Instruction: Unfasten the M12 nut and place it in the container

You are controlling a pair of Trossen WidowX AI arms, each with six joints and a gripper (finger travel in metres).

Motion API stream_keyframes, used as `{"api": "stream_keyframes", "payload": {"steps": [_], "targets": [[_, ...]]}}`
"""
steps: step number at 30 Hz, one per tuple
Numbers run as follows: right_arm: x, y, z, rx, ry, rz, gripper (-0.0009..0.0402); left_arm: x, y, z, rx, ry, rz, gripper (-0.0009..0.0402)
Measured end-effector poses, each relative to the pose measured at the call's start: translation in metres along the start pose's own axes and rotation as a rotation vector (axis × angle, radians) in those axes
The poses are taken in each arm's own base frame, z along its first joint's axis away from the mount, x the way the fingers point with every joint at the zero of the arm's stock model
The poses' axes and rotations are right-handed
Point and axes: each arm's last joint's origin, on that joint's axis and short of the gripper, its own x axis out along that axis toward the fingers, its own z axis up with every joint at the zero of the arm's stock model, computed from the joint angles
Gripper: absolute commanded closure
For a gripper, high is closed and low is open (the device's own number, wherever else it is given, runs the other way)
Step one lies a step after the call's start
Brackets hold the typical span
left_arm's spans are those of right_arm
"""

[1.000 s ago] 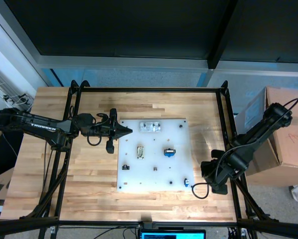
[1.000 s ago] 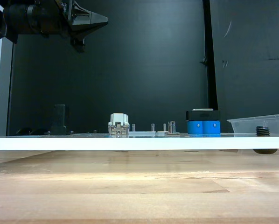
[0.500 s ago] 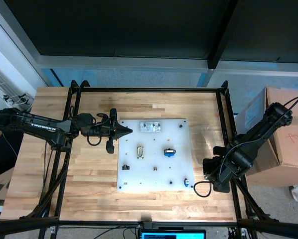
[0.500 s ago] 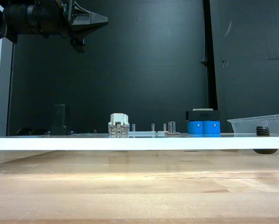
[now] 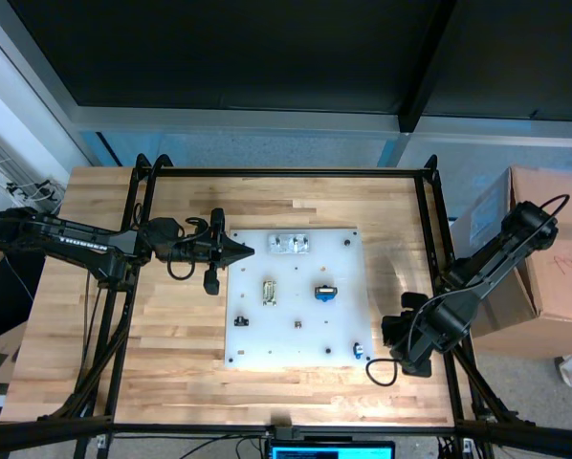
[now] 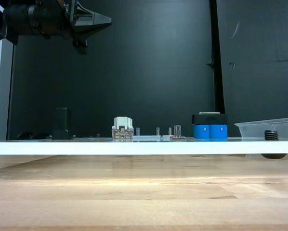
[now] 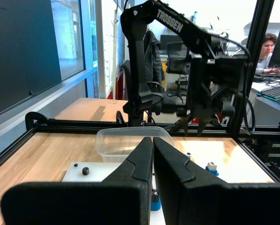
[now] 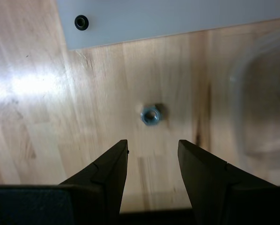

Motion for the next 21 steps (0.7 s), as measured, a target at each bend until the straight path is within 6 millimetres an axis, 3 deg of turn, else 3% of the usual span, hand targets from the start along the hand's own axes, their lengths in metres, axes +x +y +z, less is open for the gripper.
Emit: {"api": "stream_keyframes", "payload": {"steps": [6, 21], "targets": [[0.022, 0.003, 0.002, 0.056, 0.009, -0.018, 0.0246, 0.0, 0.0, 0.0, 0.0, 0.0, 0.0, 0.0393], [0.047, 0.0, -0.001, 0.25, 0.011, -0.03, 0.0246, 0.0, 0.0, 0.0, 0.0, 0.0, 0.0, 0.0393]]}}
